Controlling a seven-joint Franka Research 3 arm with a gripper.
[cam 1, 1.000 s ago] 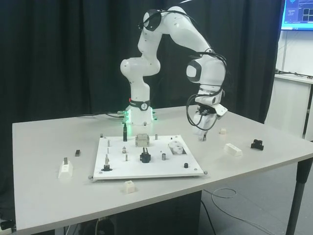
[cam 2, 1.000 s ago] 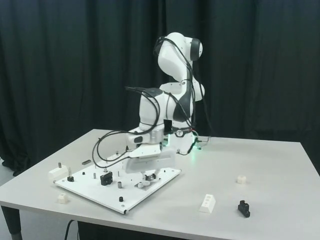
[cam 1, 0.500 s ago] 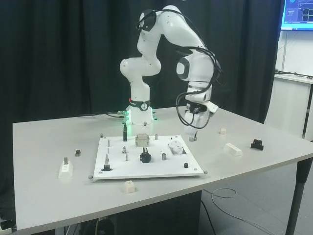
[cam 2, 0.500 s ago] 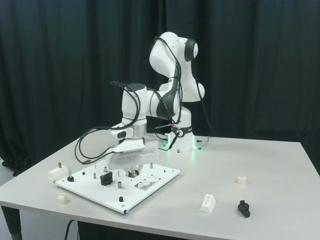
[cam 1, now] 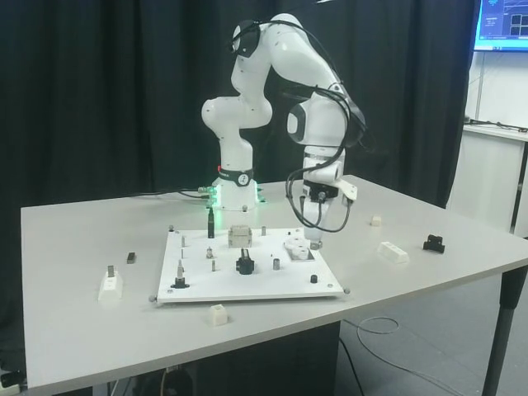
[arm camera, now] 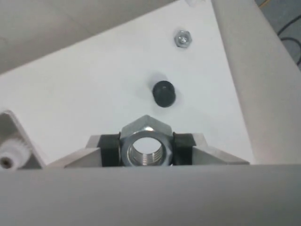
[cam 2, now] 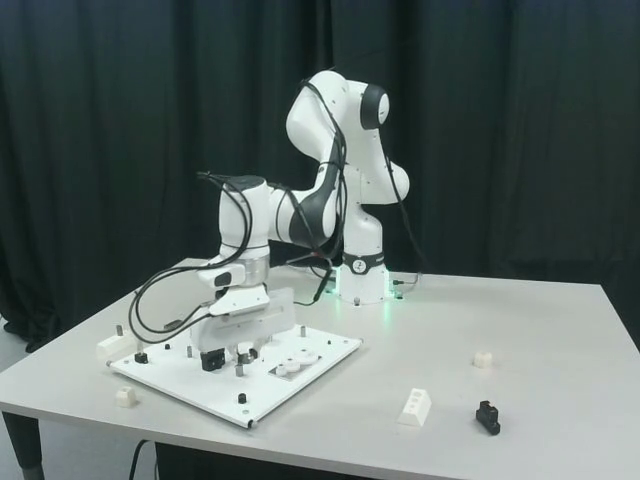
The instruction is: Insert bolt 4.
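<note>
My gripper (arm camera: 145,150) is shut on a grey metal hex part (arm camera: 144,131) with a threaded bore, clamped between the black pads (arm camera: 109,147). It looks like a nut rather than a bolt. The gripper (cam 1: 314,241) hangs just above the white assembly board (cam 1: 247,285), over its right side near the white gear piece (cam 1: 297,247). From the second room view the gripper (cam 2: 246,350) is low over the board (cam 2: 295,385). A black round knob (arm camera: 163,93) on the board lies just beyond the held part, and a small hex nut (arm camera: 182,38) sits at the board's corner.
Several small posts and black parts stand on the board, among them a black block (cam 1: 244,266) and a black pin (cam 1: 211,223). On the table lie white blocks (cam 1: 393,252) (cam 1: 110,285) (cam 1: 218,313), a small white piece (cam 1: 376,221) and a black clip (cam 1: 434,242).
The arm has swung from the table beside the board's right edge over onto the board and come lower, the gripper staying shut on the hex part.
</note>
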